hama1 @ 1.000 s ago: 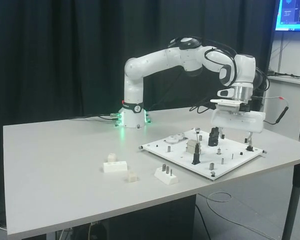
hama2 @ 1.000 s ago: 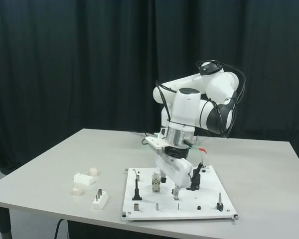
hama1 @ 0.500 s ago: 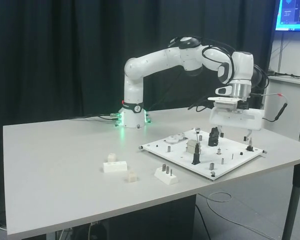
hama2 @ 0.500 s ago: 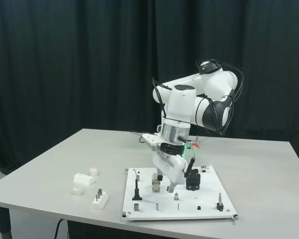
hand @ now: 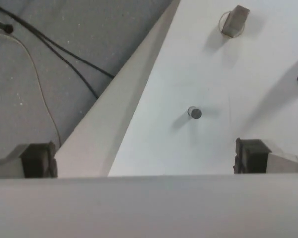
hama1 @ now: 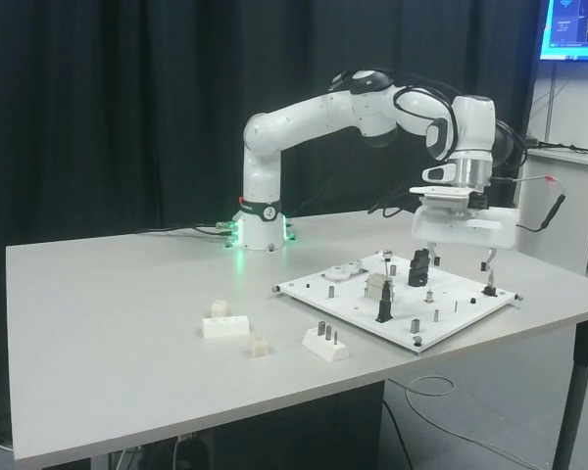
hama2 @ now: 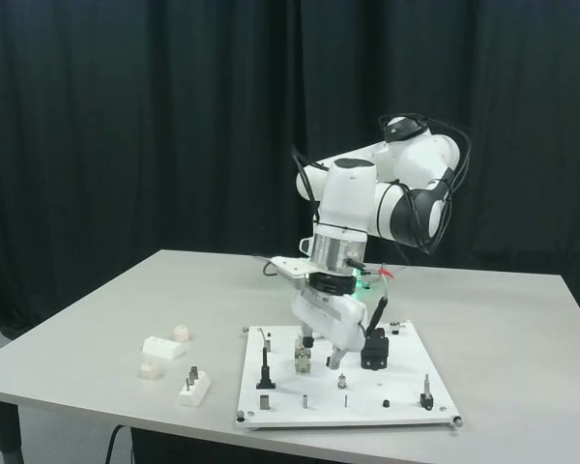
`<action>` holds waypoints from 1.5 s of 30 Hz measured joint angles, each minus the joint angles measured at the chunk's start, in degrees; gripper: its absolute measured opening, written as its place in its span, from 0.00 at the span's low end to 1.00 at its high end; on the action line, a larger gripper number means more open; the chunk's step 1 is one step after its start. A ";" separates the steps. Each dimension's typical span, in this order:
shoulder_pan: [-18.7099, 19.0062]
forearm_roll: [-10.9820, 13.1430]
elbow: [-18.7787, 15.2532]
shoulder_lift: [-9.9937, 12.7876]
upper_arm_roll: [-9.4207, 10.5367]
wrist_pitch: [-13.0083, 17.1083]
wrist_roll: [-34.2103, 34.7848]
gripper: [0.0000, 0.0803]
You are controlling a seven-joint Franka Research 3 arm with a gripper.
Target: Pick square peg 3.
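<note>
Scanning left to right across the tabletop (hama1: pixel 108 294): small white blocks (hama1: pixel 225 325), a peg holder (hama1: pixel 327 343), then the white board (hama1: pixel 461 318). The claw (hama1: pixel 458 262) hangs above the board's far side, fingers spread wide and empty. Which peg is number 3 I cannot tell; the square pegs likely stand in that holder, well apart from the claw. Doing this well means travelling high over the board's fixtures, centring above the peg, then descending straight.
</note>
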 joint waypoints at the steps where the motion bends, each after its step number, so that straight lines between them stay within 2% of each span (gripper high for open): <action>1: -0.05 0.05 0.00 0.03 -0.05 -0.04 -0.12 1.00; 11: -0.72 -0.01 -0.14 0.27 -1.57 -2.38 -4.22 1.00; 22: -0.97 -1.50 -2.39 0.28 -5.71 -8.62 -17.23 1.00; 34: -0.90 -2.03 -6.91 0.29 -9.20 -13.26 -37.09 1.00; 45: -0.94 -1.88 -11.45 0.30 -10.52 -15.39 -59.16 1.00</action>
